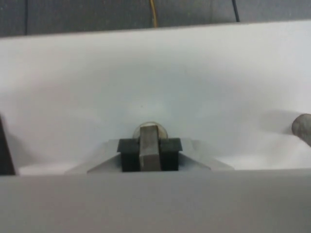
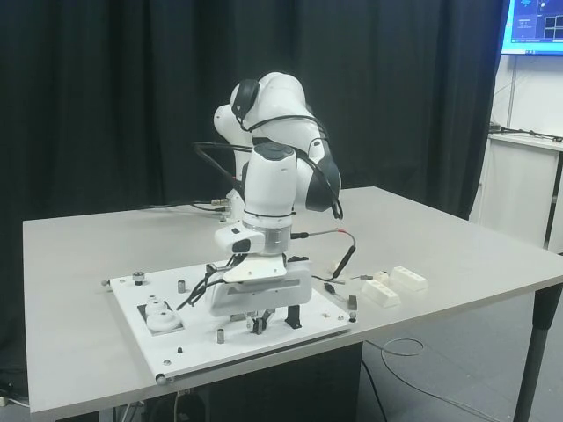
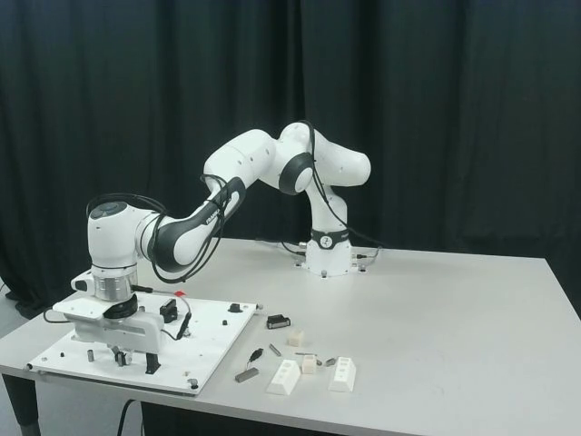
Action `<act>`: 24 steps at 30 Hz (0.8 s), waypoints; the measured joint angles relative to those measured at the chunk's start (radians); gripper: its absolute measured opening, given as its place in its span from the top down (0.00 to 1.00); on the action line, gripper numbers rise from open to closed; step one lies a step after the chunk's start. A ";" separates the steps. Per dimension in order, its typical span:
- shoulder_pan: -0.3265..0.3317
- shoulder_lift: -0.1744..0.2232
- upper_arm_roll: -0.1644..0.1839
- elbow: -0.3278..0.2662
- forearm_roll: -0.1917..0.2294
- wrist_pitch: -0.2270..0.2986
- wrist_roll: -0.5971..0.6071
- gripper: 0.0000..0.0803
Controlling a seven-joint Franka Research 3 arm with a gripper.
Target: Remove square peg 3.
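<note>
A: Where does the arm (image 3: 227,186) stand, and what is around it?

B: Its base is bolted on the grey table (image 3: 436,318), and a black curtain (image 3: 436,109) hangs behind the whole scene. In the first room view a second white table (image 2: 525,180) stands at about 2 o'clock from the arm, with a part of a screen (image 2: 532,26) above it.

A: And on the table itself?

B: A white board (image 2: 189,338) lies at the table's edge, with small pegs standing on it and a round white part (image 2: 163,318) near its 9 o'clock side. Next to the board, in the second room view at about 3 o'clock from it, lie some small white blocks (image 3: 313,372) and little dark pieces (image 3: 277,321). Cables (image 2: 339,255) run from the wrist down to the board.

A: What does the gripper (image 1: 149,156) do?

B: It is low over the board, pointing down. In the wrist view the two black fingers (image 1: 128,154) are narrow and they press on a grey square peg (image 1: 149,145) from both sides; the peg stands upright between them, with a round ring (image 1: 149,127) on the board just behind it. Whether it is number 3, nobody can read from the pictures.

A: Is something more near it?

B: Another grey peg (image 1: 302,128) is at the edge of the wrist view, well apart from the held one.
</note>
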 joint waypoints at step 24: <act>0.000 0.000 0.000 0.001 -0.001 0.000 -0.071 0.91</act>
